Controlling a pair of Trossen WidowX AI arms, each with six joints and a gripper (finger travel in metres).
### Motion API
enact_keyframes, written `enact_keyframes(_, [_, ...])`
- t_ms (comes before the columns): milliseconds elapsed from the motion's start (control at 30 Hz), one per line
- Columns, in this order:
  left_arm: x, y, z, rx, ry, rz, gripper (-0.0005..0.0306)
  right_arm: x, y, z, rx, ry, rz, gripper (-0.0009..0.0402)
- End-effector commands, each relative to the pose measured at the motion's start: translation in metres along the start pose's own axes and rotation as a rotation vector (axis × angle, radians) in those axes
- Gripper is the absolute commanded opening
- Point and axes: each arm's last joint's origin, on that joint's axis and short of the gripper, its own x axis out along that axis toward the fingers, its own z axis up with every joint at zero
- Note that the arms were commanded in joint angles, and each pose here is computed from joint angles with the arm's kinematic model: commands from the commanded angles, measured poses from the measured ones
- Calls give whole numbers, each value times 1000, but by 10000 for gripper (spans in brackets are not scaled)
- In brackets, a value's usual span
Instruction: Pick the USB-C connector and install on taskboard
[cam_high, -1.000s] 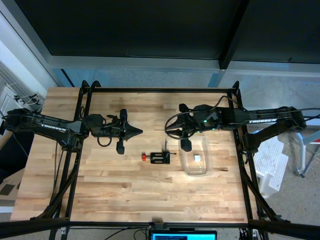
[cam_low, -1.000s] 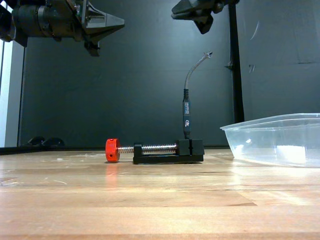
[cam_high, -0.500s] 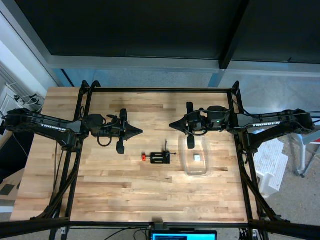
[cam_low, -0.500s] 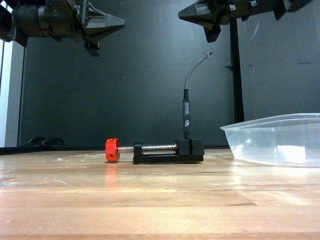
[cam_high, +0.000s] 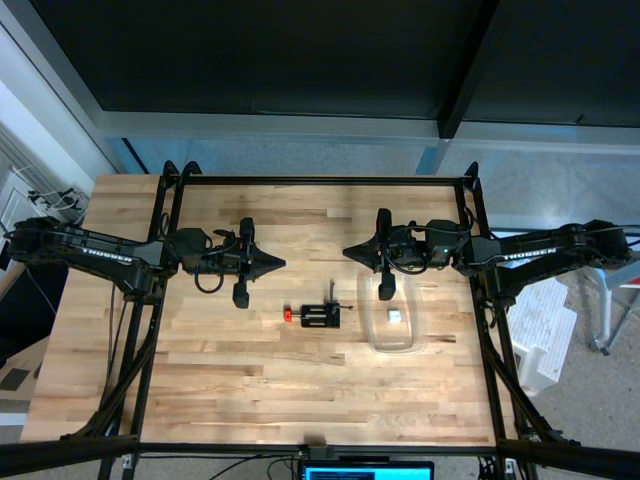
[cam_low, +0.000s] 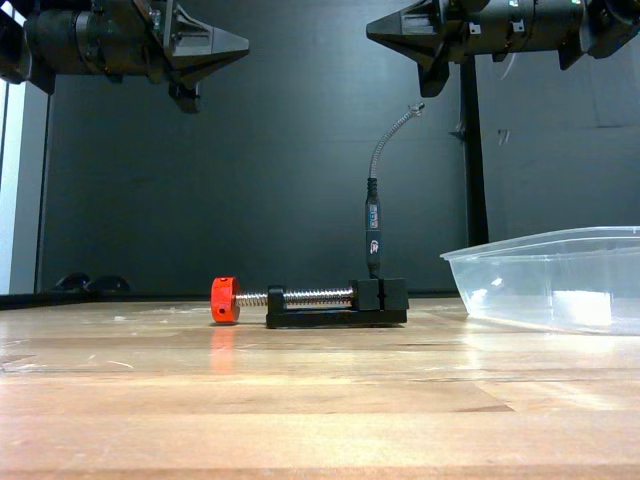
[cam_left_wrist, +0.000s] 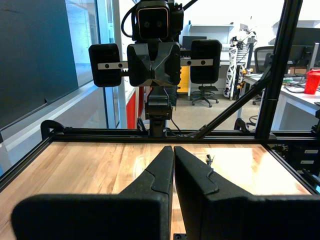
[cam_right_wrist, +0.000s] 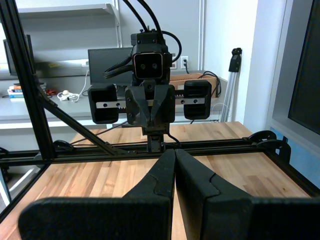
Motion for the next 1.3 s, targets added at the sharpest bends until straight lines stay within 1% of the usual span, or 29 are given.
enact_keyframes(33, [0, 0, 0, 0, 0, 0, 0, 0, 0, -2, 0, 3, -2, 0])
enact_keyframes(300, [0, 0, 0, 0, 0, 0, 0, -3, 0, -9, -5, -17, 4, 0])
enact_keyframes(333, [0, 0, 0, 0, 0, 0, 0, -3, 0, -9, -9, -18, 16, 0])
enact_keyframes(367, [0, 0, 0, 0, 0, 0, 0, -3, 0, -10, -10, -19, 18, 0])
enact_keyframes(567, [0, 0, 0, 0, 0, 0, 0, -3, 0, -10, -11, -17, 18, 0])
enact_keyframes(767, [0, 0, 0, 0, 0, 0, 0, -5, 0, -16, -8, 0, 17, 0])
enact_keyframes(1300, [0, 0, 0, 0, 0, 0, 0, -4, 0, -17, -11, 4, 17, 0])
